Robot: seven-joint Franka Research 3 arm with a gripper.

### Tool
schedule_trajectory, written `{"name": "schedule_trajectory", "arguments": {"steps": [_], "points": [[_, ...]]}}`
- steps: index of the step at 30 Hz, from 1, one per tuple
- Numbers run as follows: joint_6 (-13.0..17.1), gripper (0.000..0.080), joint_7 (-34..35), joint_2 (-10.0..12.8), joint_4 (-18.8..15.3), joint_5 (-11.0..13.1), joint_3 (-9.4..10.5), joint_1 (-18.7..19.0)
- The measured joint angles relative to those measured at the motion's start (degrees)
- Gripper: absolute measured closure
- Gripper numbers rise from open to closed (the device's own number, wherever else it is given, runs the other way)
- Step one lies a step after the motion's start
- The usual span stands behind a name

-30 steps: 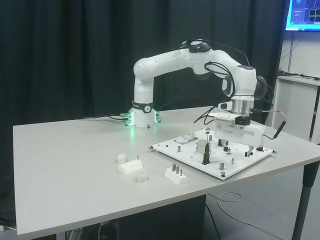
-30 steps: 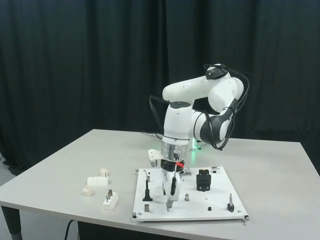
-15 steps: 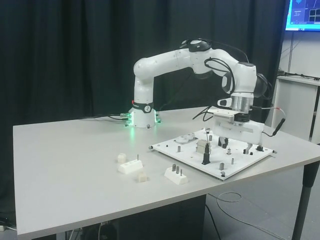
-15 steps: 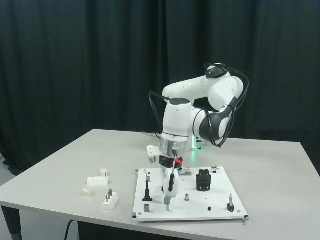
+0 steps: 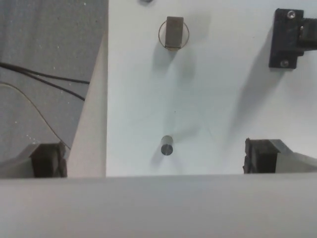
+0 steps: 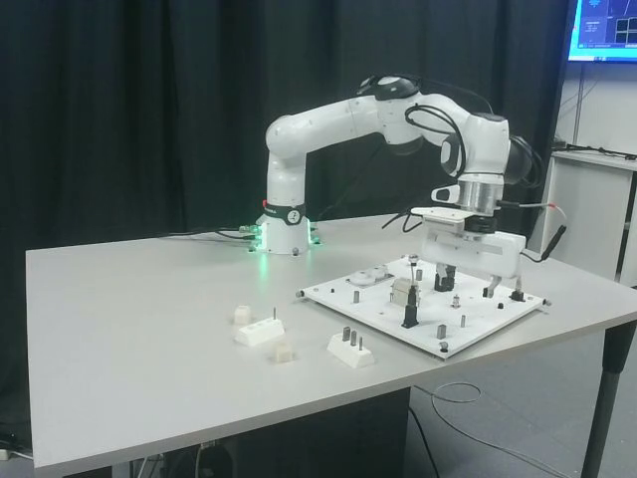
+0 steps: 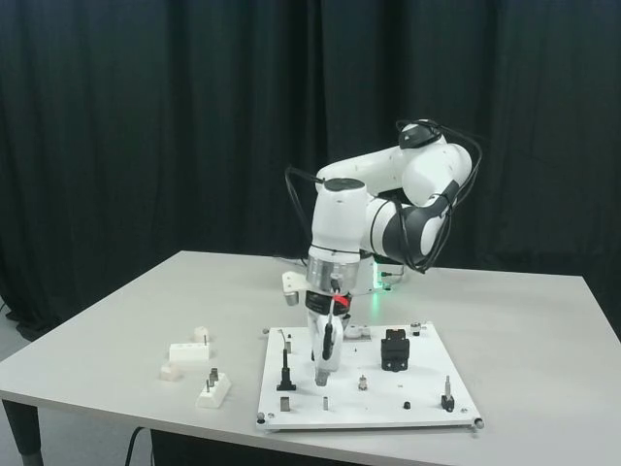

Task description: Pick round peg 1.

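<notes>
End effector (image 5: 154,157) spread wide, above round peg (image 5: 167,146)

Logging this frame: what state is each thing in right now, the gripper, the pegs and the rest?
gripper: open, empty, above the white board.
round peg: upright on the board, between the fingers, not gripped.
square peg: upright in its ring.
black block: sitting on the board.
base light: lit green.

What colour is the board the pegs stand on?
White; the board shows best in the wrist view.
</notes>
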Motion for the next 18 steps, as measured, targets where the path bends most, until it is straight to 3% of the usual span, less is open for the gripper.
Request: {"name": "schedule_trajectory", "arguments": {"steps": [18], "points": [[-2.08,0.0003,-0.90,0.21,0.04,0.00,-1.56,0.42]]}}
